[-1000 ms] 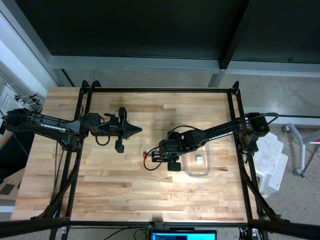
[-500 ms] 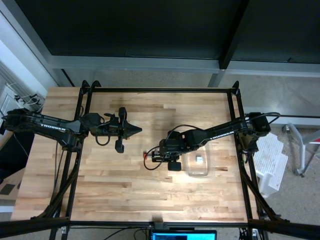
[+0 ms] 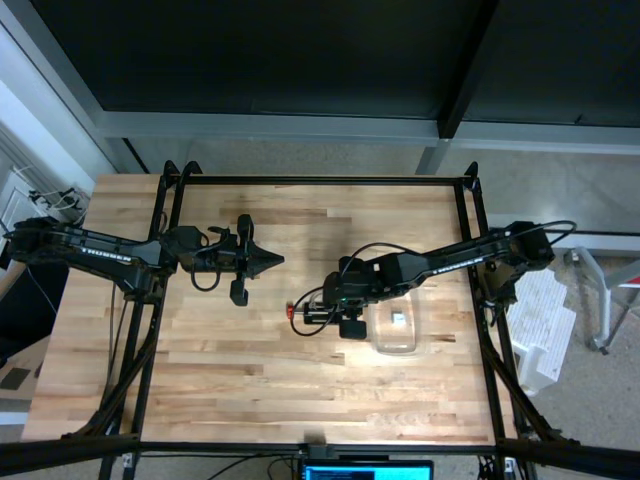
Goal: Remove the RCA connector from the receptacle and place in the container
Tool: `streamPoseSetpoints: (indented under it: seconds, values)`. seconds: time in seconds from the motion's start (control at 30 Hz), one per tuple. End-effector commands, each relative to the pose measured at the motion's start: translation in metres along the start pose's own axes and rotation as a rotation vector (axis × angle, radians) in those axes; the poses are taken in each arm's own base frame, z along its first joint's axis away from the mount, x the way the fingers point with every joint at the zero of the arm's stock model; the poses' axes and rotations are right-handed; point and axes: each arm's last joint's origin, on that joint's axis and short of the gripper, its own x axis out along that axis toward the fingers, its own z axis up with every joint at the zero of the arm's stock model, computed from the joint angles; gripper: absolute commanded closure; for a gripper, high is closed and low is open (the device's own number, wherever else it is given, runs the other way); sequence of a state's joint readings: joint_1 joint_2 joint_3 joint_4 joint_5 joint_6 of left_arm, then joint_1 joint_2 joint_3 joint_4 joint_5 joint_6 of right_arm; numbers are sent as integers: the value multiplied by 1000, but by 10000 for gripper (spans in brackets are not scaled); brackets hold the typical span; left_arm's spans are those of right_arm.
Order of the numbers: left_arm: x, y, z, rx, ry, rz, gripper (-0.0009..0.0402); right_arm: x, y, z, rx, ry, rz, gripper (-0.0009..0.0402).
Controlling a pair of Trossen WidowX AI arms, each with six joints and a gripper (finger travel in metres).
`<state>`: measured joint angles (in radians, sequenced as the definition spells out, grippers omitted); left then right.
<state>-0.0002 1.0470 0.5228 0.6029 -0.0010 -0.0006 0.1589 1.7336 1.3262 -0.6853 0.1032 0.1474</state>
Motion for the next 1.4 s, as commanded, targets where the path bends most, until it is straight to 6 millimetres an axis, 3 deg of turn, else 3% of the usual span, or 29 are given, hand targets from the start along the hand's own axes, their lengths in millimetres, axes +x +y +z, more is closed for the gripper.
streamPoseSetpoints:
  seconds: [0.03, 0.4, 0.7, 0.97, 1.4]
  values:
    - [0, 0, 0, 0, 0, 0, 393, -10, -1, 0, 3, -21, 2, 393]
    - [0, 0, 0, 0, 0, 0, 393, -37, -4, 1, 13, -87, 12, 393]
    - [0, 0, 0, 0, 0, 0, 393, -41, 0, -9, 11, -66, 17, 393]
    - [0, 0, 0, 0, 0, 0, 393, -53, 3, -39, 22, -58, 29, 393]
    - [0, 0, 0, 0, 0, 0, 393, -45, -3, -108, 36, 48, 13, 393]
